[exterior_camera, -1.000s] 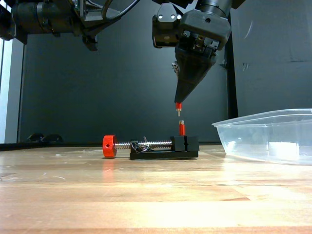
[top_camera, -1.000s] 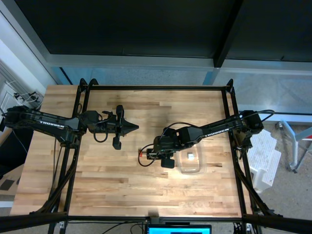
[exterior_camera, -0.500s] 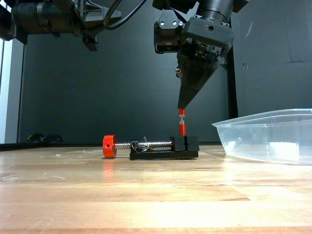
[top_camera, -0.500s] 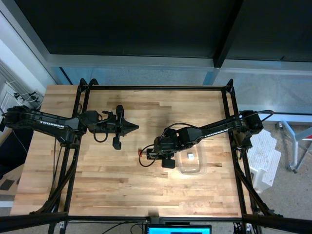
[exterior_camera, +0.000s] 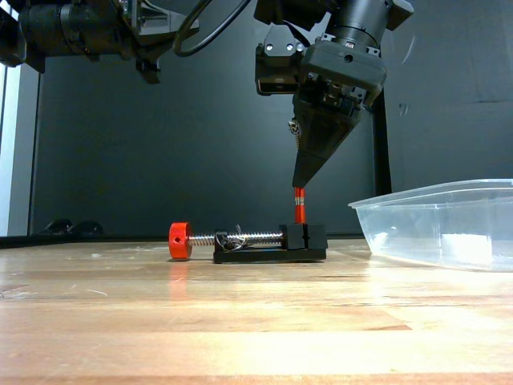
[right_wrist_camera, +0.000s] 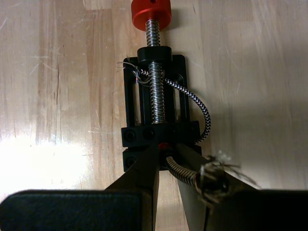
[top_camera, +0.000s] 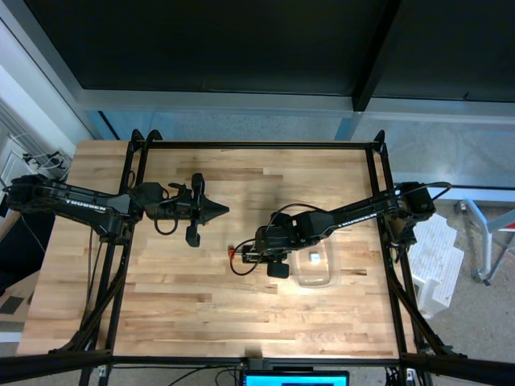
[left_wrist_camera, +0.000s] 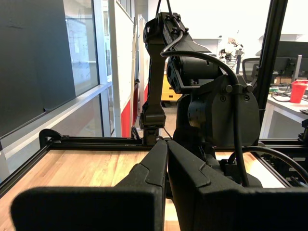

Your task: Pick the RCA connector and install on taskboard

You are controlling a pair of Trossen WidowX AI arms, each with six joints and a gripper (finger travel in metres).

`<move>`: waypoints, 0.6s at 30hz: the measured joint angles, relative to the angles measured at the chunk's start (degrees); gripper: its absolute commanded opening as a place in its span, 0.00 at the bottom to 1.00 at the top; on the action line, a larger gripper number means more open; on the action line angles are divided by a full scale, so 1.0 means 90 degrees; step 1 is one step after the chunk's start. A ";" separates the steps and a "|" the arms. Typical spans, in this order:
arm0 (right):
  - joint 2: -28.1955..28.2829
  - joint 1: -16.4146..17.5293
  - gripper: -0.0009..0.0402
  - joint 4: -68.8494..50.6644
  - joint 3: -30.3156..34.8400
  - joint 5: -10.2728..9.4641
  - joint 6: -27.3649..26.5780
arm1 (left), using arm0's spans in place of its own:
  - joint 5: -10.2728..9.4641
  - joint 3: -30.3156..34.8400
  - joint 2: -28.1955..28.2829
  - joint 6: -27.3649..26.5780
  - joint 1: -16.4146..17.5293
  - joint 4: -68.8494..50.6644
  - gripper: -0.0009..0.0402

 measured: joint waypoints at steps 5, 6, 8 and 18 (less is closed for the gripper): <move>-0.0002 -0.0002 0.02 0.0007 -0.0024 0.0000 0.0000 | 0.0000 0.0000 0.0000 0.0002 0.0000 0.0000 0.02; -0.0002 -0.0002 0.02 0.0002 -0.0024 -0.0002 0.0000 | 0.0000 0.0000 0.0000 0.0002 0.0000 0.0000 0.02; -0.0002 -0.0007 0.02 -0.0005 -0.0024 -0.0002 0.0000 | 0.0000 0.0000 0.0000 0.0002 0.0000 0.0002 0.02; 0.0117 -0.0010 0.02 0.0049 -0.0022 0.0000 -0.0007 | 0.0000 -0.0002 0.0000 0.0002 0.0000 0.0000 0.02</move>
